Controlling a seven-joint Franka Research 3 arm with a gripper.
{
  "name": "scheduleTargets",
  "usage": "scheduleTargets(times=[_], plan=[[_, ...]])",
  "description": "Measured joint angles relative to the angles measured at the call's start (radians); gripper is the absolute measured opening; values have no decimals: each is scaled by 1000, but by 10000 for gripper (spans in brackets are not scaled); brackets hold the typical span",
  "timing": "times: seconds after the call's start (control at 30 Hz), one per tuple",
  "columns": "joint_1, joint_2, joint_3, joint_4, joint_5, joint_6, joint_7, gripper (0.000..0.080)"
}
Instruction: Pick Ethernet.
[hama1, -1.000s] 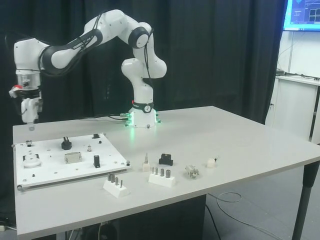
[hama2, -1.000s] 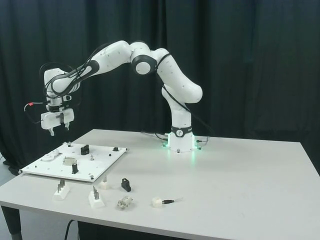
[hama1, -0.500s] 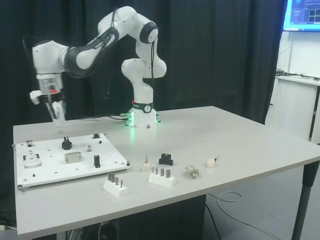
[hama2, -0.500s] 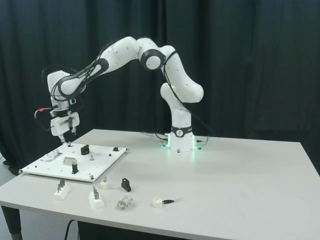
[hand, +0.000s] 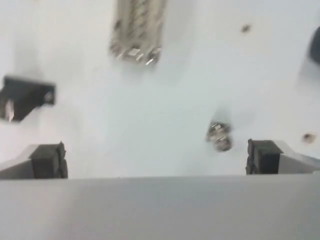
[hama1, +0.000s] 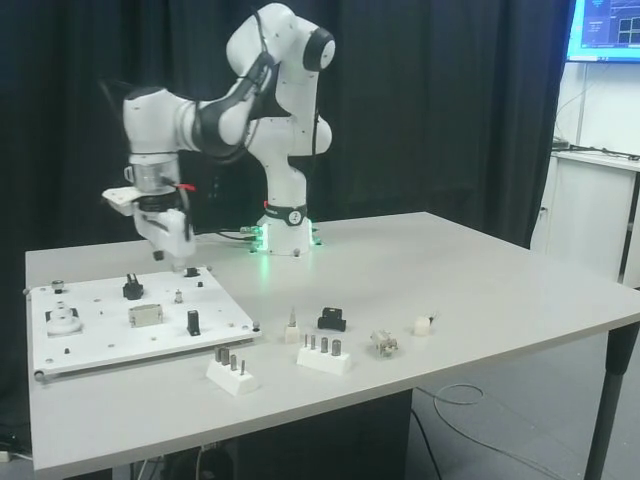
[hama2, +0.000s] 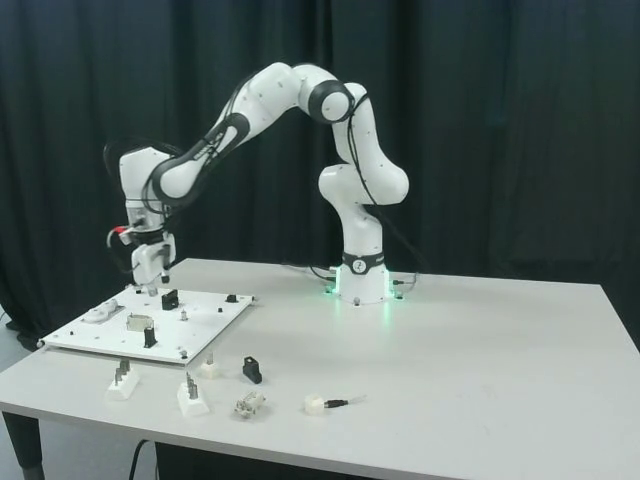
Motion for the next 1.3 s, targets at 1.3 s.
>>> scheduleTargets(times=[1.3], plan=[[397, -121, 3, -186, -119, 340, -22, 800]])
